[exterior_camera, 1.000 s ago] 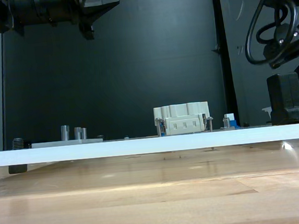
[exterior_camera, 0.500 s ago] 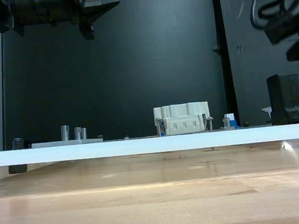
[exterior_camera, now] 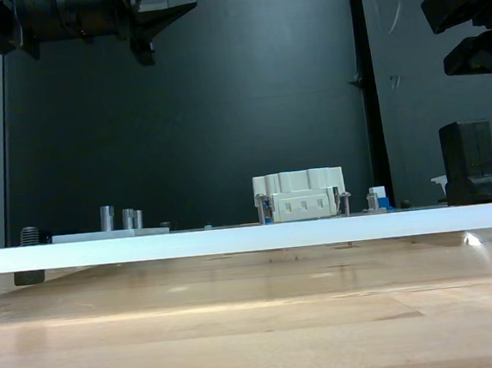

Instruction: Pick the HAN10E connector and install on the hub

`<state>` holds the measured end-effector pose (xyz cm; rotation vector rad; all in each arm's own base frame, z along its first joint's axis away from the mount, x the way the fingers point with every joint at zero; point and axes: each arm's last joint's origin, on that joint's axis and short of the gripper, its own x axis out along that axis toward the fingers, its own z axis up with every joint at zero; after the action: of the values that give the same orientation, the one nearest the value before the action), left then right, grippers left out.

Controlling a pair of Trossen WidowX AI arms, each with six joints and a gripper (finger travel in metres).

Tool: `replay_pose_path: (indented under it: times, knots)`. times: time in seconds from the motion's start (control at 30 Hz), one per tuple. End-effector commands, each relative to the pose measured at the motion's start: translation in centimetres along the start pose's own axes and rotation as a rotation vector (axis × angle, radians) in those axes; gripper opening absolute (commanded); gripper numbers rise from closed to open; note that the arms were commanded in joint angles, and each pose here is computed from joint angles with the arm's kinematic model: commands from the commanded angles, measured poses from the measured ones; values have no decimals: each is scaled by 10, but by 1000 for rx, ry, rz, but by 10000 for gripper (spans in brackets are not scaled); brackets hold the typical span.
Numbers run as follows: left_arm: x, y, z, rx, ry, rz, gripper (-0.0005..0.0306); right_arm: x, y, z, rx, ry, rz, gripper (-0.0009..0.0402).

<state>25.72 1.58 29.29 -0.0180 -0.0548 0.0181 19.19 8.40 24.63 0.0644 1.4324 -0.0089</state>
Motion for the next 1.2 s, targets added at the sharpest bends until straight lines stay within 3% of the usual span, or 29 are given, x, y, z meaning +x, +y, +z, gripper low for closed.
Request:
replay_pose_path:
  times: [0.03,0.2,0.47,0.83,1.2]
  knots:
    - [0,0,0,0,0,0,0,0,0,1,-9,0,1,25]
    - [0,0,0,0,0,0,0,-3,0,20,-9,7,-27,25]
    - [0,0,0,0,0,0,0,1,12,72,-5,16,-38,25]
    - [0,0,0,0,0,0,0,14,26,138,-5,15,-39,25]
    - [0,0,0,0,0,0,0,25,34,179,-21,28,-33,25]
